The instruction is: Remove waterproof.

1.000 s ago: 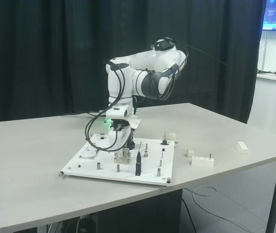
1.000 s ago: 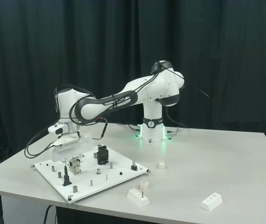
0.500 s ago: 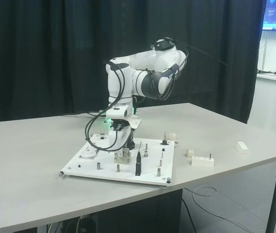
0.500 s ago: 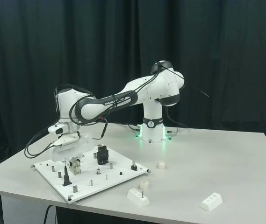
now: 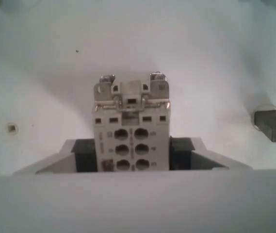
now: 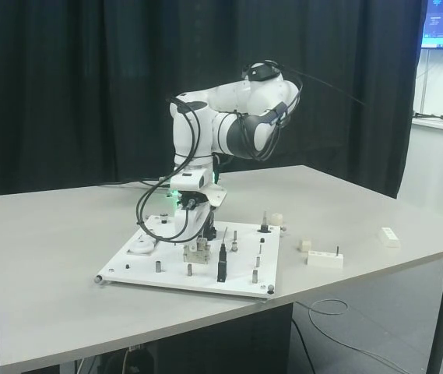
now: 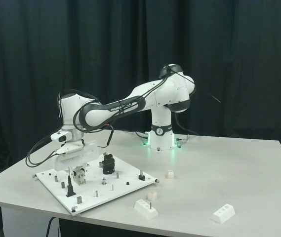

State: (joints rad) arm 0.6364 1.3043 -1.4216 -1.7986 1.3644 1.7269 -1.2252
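Likely rigid, light plastic-and-metal part: waterproof connector [image 5: 131, 131] should take firm pinch on flat side walls, below metal latch clips. Block-shaped body, grey-white, six round sockets in two columns, clips on top. Sits on white board [image 6: 167, 273], near centre, directly under wrist. Gripper [image 5: 133, 158] fingers straddle connector closely; contact or grip — cannot tell.

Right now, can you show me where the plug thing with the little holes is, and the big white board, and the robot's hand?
connector [image 5: 130, 145], wrist view, its face with holes.
white board [image 6: 151, 274], first room view, bare front part.
gripper [image 7: 75, 164], second room view, between its fingers.
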